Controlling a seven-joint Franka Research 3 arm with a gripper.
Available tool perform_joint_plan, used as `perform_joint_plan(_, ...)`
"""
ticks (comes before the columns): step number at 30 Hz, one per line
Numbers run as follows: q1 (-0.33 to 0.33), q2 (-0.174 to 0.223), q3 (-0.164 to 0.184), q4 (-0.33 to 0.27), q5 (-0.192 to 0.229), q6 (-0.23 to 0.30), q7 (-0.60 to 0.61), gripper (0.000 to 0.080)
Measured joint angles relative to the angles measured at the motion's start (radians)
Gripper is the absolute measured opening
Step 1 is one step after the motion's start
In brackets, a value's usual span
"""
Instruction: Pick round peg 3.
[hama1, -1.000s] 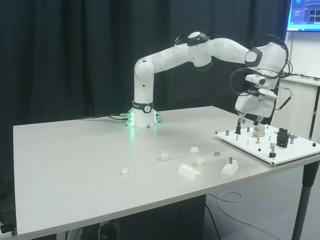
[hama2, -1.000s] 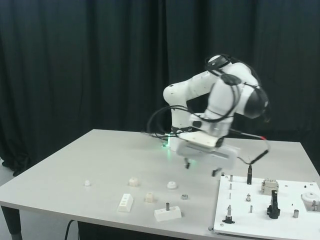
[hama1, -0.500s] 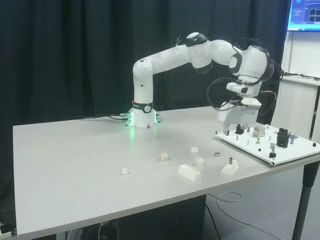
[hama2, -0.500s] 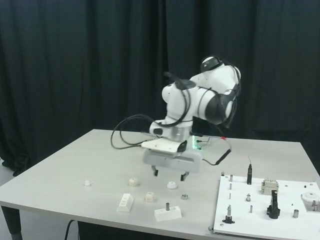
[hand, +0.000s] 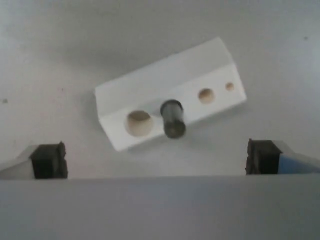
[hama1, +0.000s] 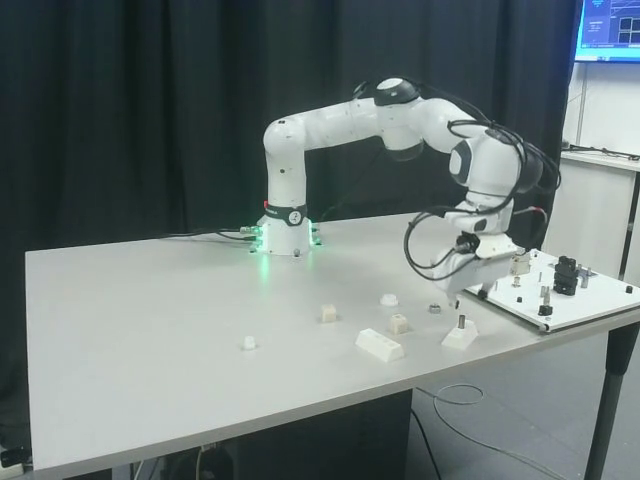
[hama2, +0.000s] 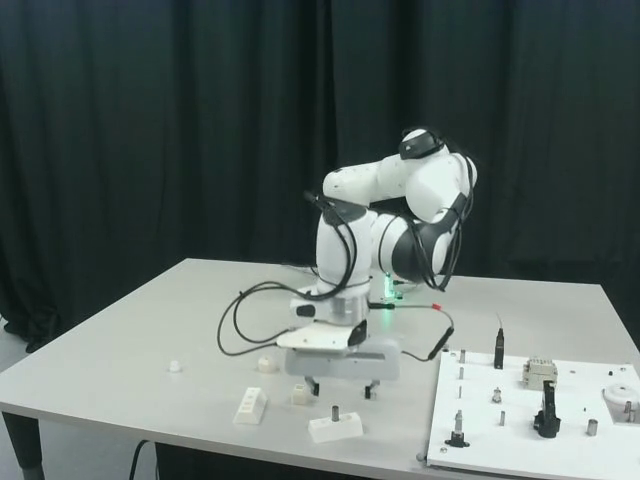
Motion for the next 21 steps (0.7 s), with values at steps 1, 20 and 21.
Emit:
perform_joint_plan(1,-0.001,0.000,0.010,0.000,0.000,0.010,0.000,0.0800)
perform_joint_plan(20,-0.033,0.001,0.073,0.000,-0.001,0.053,0.000,0.0800)
perform_joint_plan(21,-0.035,0.001,0.074,0.000,-0.001,0.055,0.000,0.0800)
